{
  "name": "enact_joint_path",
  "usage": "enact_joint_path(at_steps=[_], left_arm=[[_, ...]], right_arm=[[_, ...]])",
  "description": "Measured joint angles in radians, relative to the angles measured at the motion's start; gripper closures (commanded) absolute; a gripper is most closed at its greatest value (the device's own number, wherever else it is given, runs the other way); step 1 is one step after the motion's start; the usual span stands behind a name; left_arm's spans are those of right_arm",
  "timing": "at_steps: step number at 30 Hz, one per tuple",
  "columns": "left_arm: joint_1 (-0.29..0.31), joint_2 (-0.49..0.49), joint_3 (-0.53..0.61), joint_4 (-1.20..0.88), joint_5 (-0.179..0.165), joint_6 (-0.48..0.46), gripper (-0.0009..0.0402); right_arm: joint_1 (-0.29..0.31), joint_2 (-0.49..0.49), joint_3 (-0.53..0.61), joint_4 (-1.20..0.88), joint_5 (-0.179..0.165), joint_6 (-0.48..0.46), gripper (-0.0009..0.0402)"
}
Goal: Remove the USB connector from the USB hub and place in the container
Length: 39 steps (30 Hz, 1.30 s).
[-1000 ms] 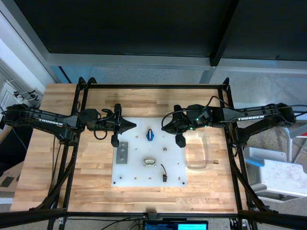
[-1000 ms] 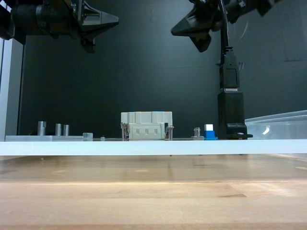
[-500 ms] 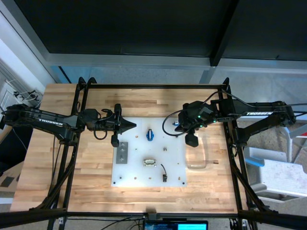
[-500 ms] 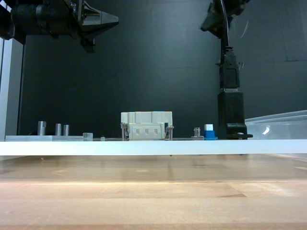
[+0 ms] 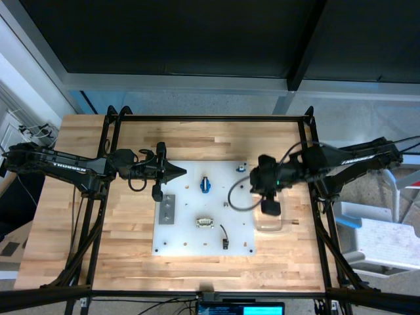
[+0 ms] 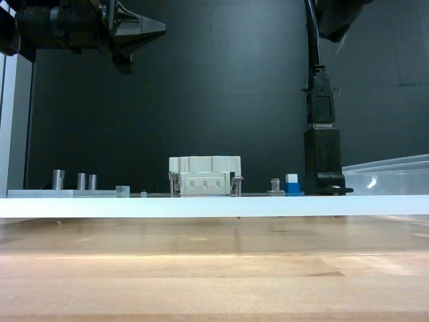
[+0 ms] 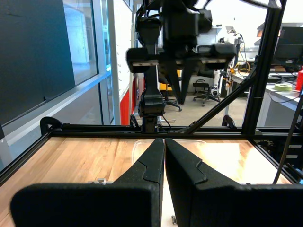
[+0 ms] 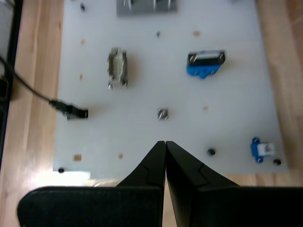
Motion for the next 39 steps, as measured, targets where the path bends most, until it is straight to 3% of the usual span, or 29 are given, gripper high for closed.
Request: enact_joint_path(at_steps=[11,18,32,37,39], left_arm=[[0.0,0.0,0.0,0.0,0.0,0.0,0.0392],[0.0,0.0,0.0,0.0,0.0,0.0,0.0392],[0.0,0.0,0.0,0.0,0.0,0.0,0.0392],[0.0,0.0,0.0,0.0,0.0,0.0,0.0392],[0.0,0.0,0.0,0.0,0.0,0.0,0.0392]], right_arm=[[0.171,0.067,0.0,0.008,0.041,0.165,0.0393],[0.243,0.124,0.018,0.02,0.078,0.23,0.0385],[0.323,0.233,0.069,0.064,0.126,0.305,0.0254],[0.336,0.29,0.111,0.069,0.132,0.311,0.0223],[0.341,0.31,0.125,0.069,0.153,0.324,0.0216]])
